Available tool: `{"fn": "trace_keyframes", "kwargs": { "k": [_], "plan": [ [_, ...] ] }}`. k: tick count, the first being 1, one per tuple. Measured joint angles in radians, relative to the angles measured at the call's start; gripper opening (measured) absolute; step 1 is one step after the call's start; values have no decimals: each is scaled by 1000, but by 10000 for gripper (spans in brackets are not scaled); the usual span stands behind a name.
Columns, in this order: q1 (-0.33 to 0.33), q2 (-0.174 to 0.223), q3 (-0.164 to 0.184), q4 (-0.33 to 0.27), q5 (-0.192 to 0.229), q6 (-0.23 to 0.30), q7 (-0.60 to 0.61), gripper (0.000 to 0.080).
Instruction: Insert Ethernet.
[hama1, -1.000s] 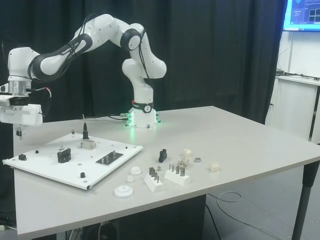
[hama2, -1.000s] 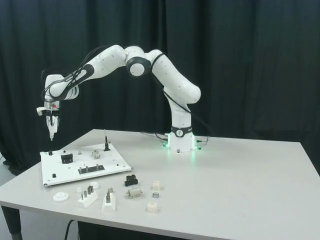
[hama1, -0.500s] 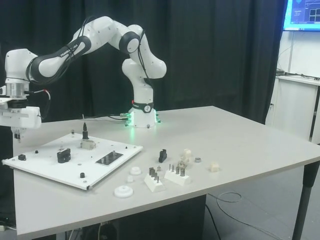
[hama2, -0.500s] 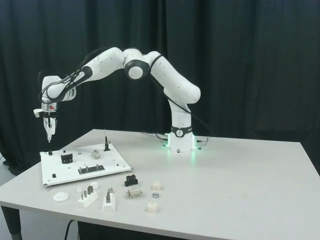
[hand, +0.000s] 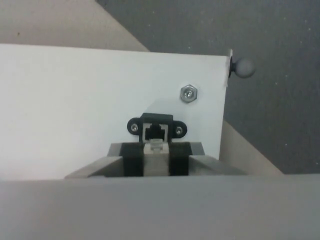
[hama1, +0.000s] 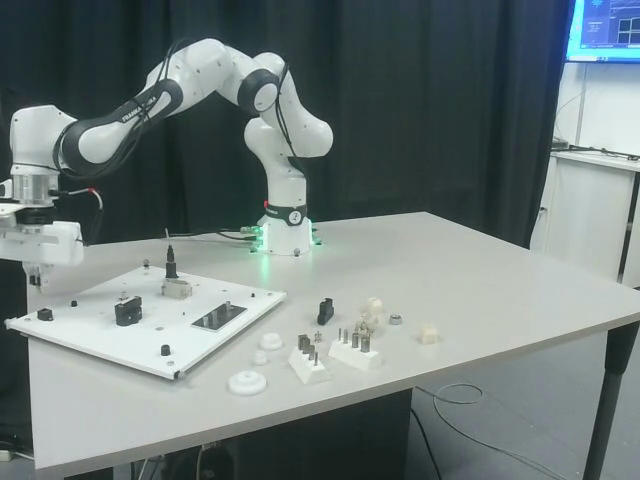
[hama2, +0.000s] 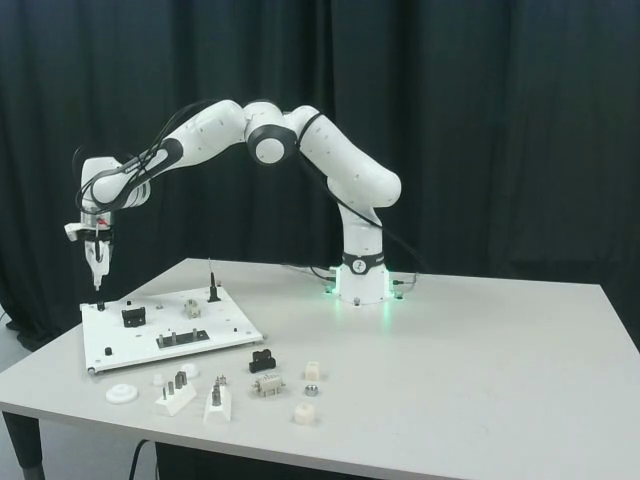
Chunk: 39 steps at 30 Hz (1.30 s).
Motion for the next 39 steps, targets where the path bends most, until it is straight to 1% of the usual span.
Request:
{"fn": "trace_keyframes", "kwargs": {
  "k": [17,31,39],
  "plan": [
    [-3,45,0,38,0,0,20,102],
    [-6,73,0,52,0,0,38,102],
    [-6,79,3,54,0,0,52,102]
  ]
}}
